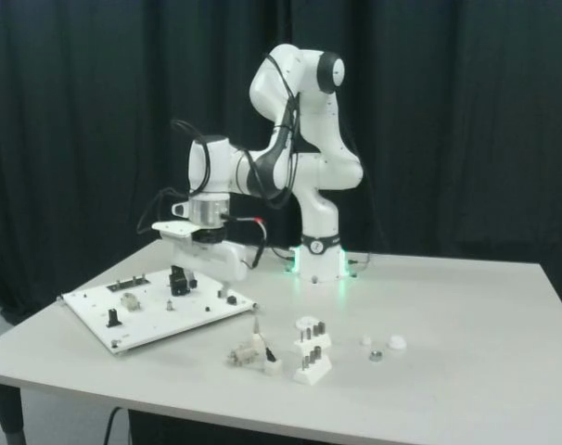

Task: Pick waterproof.

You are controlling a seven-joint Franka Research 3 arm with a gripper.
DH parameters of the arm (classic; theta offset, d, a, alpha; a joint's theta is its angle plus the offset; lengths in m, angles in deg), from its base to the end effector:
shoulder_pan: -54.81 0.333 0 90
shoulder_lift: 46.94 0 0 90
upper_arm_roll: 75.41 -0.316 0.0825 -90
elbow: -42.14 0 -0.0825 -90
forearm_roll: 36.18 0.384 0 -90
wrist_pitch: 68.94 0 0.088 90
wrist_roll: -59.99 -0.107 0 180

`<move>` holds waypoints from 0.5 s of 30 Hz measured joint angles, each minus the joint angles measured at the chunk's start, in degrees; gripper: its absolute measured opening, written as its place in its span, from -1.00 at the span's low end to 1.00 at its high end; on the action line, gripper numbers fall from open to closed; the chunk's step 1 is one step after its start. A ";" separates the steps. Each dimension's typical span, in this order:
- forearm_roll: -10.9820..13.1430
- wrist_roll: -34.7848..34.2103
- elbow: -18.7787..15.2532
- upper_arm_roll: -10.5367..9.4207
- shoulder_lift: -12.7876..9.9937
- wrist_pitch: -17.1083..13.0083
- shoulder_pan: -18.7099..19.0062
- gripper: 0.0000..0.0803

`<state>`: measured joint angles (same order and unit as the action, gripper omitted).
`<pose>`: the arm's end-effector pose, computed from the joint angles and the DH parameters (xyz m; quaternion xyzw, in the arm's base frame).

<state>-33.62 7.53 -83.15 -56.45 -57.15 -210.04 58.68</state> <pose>0.5444 -0.1447 0.3208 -0.8228 0.5655 -0.0556 0.0043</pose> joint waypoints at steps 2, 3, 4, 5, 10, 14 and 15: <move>0.01 -1.83 0.00 -0.06 0.00 0.47 0.35 0.99; 0.02 -2.65 0.00 -0.12 0.00 0.80 0.54 0.99; 0.04 -3.35 0.00 -0.20 0.00 1.11 0.74 0.99; 0.11 -4.12 0.00 -0.30 -0.02 1.42 0.99 0.99; 1.18 -8.03 -0.10 -1.24 -0.22 2.26 2.08 0.99; 1.92 -12.28 -0.13 -1.90 -0.66 2.21 3.05 0.99; 1.92 -13.54 -0.12 -2.00 -0.79 2.10 3.30 0.99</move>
<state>-31.70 -6.01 -83.28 -58.45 -57.94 -207.95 61.99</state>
